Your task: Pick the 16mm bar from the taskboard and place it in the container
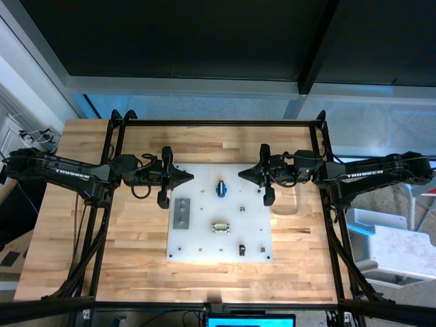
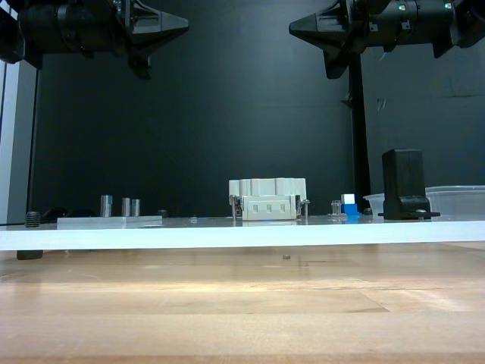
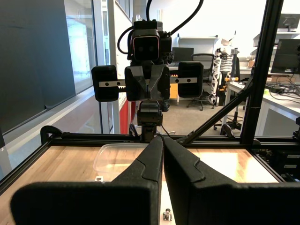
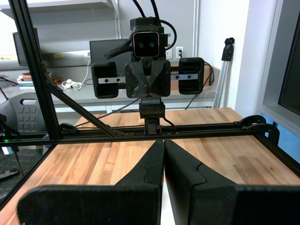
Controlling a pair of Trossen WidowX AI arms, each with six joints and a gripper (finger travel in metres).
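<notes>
The white taskboard [image 1: 204, 238] lies mid-table and carries a grey block [image 1: 182, 212] and a blue knob [image 1: 221, 189]. The 16mm bar [image 1: 262, 251] shows as a tiny dark spot at the board's near right corner, just right of the black upright fitting [image 1: 241, 248]. I cannot pick the bar out in the low view. The clear container [image 1: 294, 201] sits off the board's right edge. My left gripper [image 1: 191, 174] and right gripper [image 1: 240, 173] hover high over the board's far edge, tips facing each other. Both are shut and empty, as the wrist views show [image 3: 162, 154] [image 4: 163, 154].
A beige connector [image 1: 219, 228] sits mid-board, and short metal pegs [image 2: 125, 206] rise from the grey block. A black frame rail [image 1: 218, 123] runs around the table. A large white bin [image 1: 392, 248] stands beyond the table's right edge.
</notes>
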